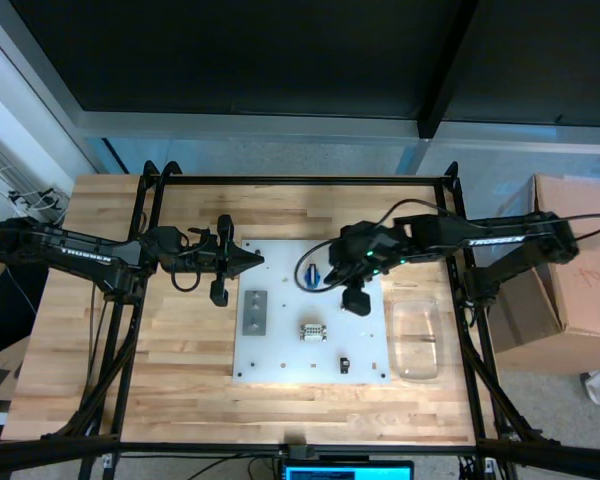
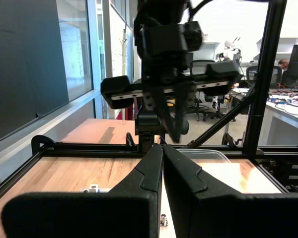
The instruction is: Remove the HAN10E connector from the taskboard and place in the container
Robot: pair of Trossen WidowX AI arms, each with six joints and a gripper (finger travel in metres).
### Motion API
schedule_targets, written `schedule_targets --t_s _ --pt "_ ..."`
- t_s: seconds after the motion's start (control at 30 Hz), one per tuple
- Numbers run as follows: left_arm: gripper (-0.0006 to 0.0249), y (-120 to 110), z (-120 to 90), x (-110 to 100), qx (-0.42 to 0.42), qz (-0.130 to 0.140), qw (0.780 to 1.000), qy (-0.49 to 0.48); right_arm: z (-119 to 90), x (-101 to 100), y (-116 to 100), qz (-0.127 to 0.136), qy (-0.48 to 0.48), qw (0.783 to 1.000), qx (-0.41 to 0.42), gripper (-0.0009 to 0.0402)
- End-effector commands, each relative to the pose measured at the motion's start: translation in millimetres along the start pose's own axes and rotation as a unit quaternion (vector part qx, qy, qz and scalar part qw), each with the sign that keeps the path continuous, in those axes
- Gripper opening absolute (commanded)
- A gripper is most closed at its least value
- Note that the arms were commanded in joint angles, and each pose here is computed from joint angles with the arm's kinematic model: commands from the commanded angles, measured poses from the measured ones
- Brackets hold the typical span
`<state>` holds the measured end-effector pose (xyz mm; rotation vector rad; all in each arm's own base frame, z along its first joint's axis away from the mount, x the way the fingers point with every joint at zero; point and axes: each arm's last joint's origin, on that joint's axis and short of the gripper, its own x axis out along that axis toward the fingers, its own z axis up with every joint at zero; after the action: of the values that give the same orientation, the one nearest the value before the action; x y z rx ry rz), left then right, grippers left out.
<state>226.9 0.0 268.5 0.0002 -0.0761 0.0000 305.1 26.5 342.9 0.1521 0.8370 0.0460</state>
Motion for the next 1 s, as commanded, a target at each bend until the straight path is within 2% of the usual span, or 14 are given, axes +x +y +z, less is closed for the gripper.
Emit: schedule_targets --t_s 0.03,0.37,0.53,0.7,1.0 --pt "0.0 0.1 0.0 0.0 0.0 0.0 1.0 0.0 9.8 8.6 10.2 -0.001 0.048 0.999 0.001 0.0" --pt "0.0 0.1 0.0 0.0 0.0 0.0 1.0 0.0 29.2 41.4 45.3 0.0 0.135 0.991 0.001 0.0" --pt "0.0 0.1 0.0 0.0 0.0 0.0 1.0 0.0 31.2 54.9 57.6 -0.032 0.181 0.983 -0.009 0.0018" --pt "0.0 0.0 0.0 0.0 0.0 0.0 1.0 0.0 35.2 70.2 63.5 -0.048 0.215 0.975 -0.008 0.0075" --pt "0.0 0.1 0.0 0.0 0.0 0.0 1.0 0.0 31.5 97.4 67.2 -0.055 0.243 0.968 -0.012 0.0217"
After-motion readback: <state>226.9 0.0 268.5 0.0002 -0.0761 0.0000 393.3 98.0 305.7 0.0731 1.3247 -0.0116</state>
